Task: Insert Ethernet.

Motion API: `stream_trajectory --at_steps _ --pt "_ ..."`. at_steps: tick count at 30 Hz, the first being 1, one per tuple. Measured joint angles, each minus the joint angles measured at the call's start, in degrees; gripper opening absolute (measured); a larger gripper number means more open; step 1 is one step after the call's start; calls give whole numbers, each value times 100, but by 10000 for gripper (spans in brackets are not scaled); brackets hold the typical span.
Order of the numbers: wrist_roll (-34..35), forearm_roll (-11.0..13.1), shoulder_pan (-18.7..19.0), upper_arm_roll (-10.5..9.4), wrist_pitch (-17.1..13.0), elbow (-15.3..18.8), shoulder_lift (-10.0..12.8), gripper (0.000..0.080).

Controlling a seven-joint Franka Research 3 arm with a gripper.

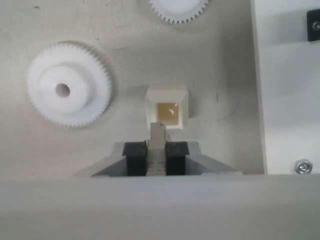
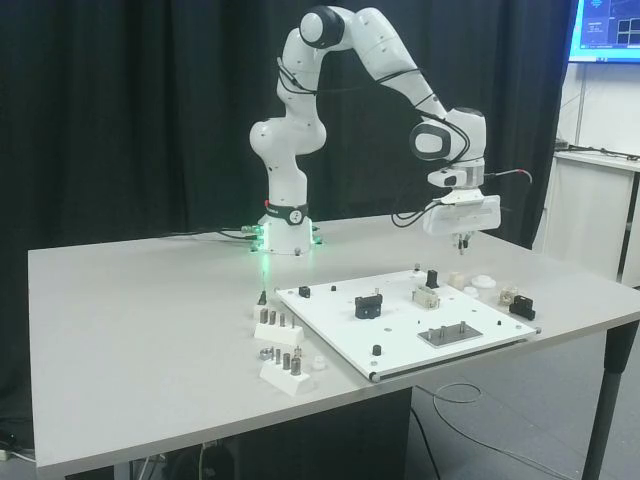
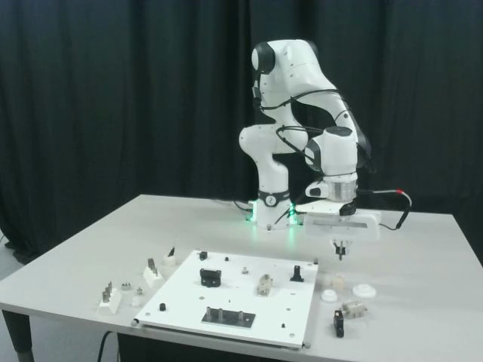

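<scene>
The grey bench [image 2: 130,310] carries the white Franka arm [image 2: 300,130], bolted at the back, and a flat white assembly board [image 2: 400,335] with smooth surface and several small black and metal fixtures on it. The arm reaches out past the far edge of this board, and its end effector [image 1: 157,150] hangs in the air above the bare bench surface, well above it in both room views. In the wrist view the two black fingers [image 1: 134,156] are clenched on the Ethernet plug [image 1: 157,136], a small pale connector with a ridged grey boot behind it; its long axis runs along the fingers, so it points straight down to the bench. Directly below the tip of the plug stands a small white socket block [image 1: 167,106], square, with sloped walls and an open cavity looking upward. As I judge, the coming move is a straight descent along the plug's own axis, because the cavity lies nearly in line with the tip, only slightly off to one side. Near the block lie two white plastic gears: a large gear [image 1: 68,84] with fine teeth, raised hub and centre hole, and a second gear [image 1: 178,10], only partly seen.
</scene>
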State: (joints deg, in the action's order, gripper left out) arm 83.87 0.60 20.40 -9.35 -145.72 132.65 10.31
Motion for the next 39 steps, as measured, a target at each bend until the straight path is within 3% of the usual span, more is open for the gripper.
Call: stream_trajectory --at_steps 30,39 --pt "0 -4 -2 38 250 -142 -127 76" --pt "0 -132 -2 56 297 -143 -131 76"
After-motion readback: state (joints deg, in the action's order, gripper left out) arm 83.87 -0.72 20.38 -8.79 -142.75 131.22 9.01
